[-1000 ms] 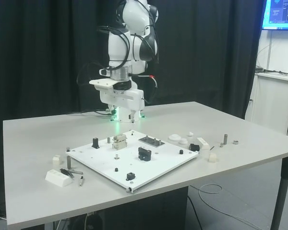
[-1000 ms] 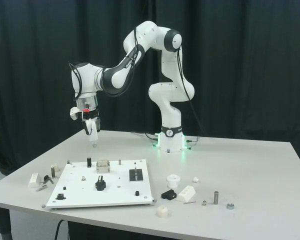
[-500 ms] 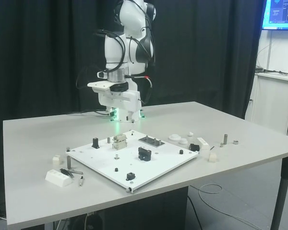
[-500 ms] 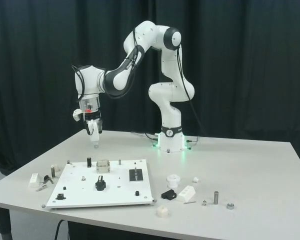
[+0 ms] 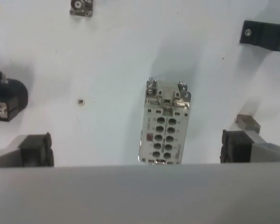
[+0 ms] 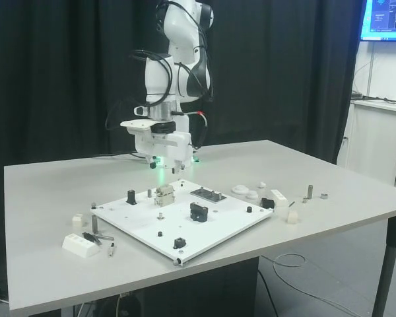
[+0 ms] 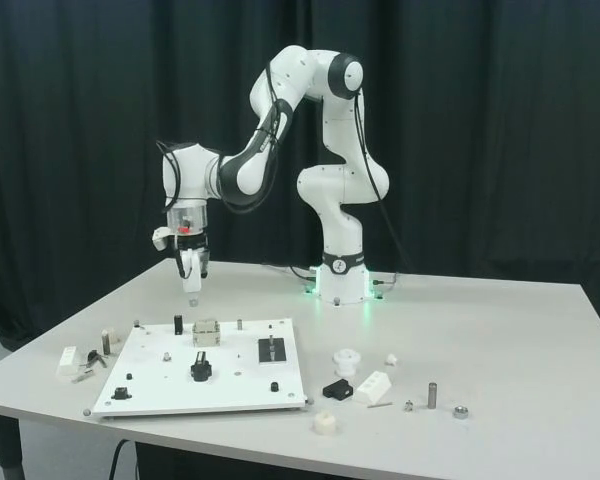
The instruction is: Remove waterproof.
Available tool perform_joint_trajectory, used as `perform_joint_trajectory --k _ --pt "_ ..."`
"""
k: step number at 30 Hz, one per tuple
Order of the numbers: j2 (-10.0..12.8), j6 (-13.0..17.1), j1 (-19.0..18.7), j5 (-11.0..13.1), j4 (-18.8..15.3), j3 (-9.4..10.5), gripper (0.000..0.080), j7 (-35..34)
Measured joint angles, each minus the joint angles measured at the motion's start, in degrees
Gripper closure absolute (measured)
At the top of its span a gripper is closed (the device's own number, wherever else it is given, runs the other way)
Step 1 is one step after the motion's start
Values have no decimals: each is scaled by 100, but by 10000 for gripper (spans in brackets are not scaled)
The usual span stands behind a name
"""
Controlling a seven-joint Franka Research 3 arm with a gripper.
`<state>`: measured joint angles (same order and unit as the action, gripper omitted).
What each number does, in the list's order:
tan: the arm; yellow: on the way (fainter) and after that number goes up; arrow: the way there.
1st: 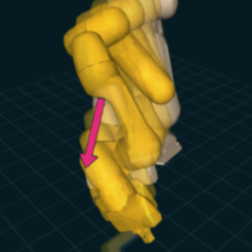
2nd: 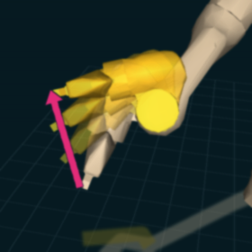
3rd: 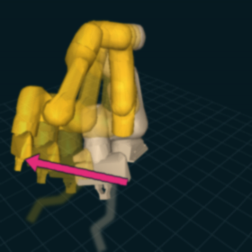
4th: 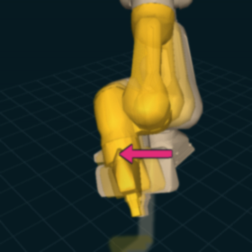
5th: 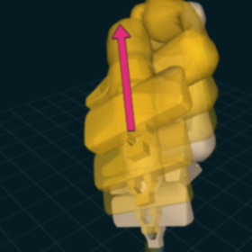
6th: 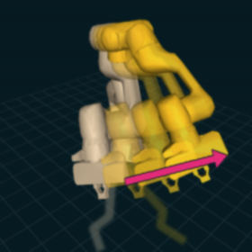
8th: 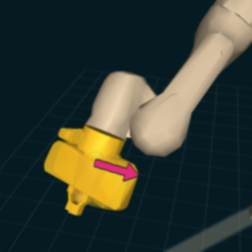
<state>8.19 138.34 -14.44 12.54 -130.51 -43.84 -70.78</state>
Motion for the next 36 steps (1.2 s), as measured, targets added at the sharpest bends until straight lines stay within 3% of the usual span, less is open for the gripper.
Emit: perform_joint_trajectory --k 9,26,36 --pt "54 395 -111 0 -207 4 3 -346" --pt "235 574 -158 5 -356 5 3 -606" --pt "238 741 -191 140 -544 39 3 -696"
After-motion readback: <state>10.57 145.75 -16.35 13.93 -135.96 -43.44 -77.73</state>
